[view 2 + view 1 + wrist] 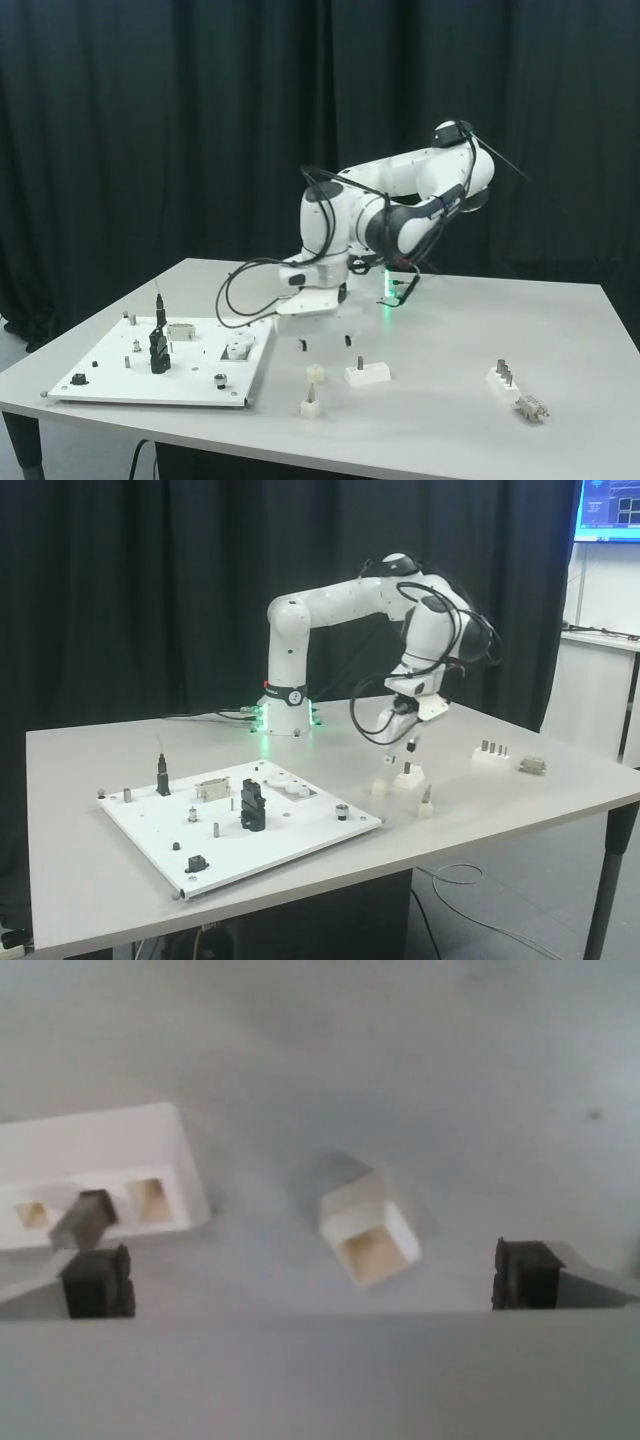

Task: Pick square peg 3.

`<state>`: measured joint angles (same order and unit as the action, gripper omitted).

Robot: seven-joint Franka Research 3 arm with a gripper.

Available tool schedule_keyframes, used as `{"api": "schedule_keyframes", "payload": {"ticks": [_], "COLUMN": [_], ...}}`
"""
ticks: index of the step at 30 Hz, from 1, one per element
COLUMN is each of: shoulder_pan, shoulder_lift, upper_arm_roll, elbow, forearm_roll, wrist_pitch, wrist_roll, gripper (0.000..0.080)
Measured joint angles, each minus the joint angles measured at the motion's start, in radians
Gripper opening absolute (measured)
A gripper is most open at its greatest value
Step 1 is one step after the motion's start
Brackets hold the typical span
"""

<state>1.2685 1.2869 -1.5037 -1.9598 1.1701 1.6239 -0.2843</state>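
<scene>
Going left to right in the second room view: the white board (160,375) with small black and grey parts on it lies on the grey table (560,340), well off to one side of the hand.

Next is a small white block with a peg (309,405), lower than the hand and nearer the table's front edge.

Just behind it is an empty white block (315,373). In the wrist view you see its square hole open, and it sits below the gap between the fingers.

The gripper (324,342) hangs above the table with its fingers wide apart and nothing between them. Both black fingertips (97,1282) show in the wrist view with bare table between them.

The square peg (359,362) is grey and stands upright in the long white holder (367,374). It is below the hand and just outside one finger, not in the gap, and the hand does not touch it. In the wrist view the peg sits in the middle square hole, with an empty hole on each side.

Further along, well apart from the hand, is a white rack with three grey pegs (503,378). Just beside it lies a grey connector (531,407).

Behind the hand, a green light (388,298) shows at the arm's base.

You cannot tell the peg's number from these views.
</scene>
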Motion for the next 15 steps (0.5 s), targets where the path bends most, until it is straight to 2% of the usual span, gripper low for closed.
{"api": "schedule_keyframes", "payload": {"ticks": [15], "shoulder_pan": [0.078], "shoulder_lift": [-0.005], "upper_arm_roll": [0.056], "elbow": [-0.004], "forearm_roll": [-0.05], "wrist_pitch": [0.001], "wrist_roll": [0.11], "gripper": [0.08]}}
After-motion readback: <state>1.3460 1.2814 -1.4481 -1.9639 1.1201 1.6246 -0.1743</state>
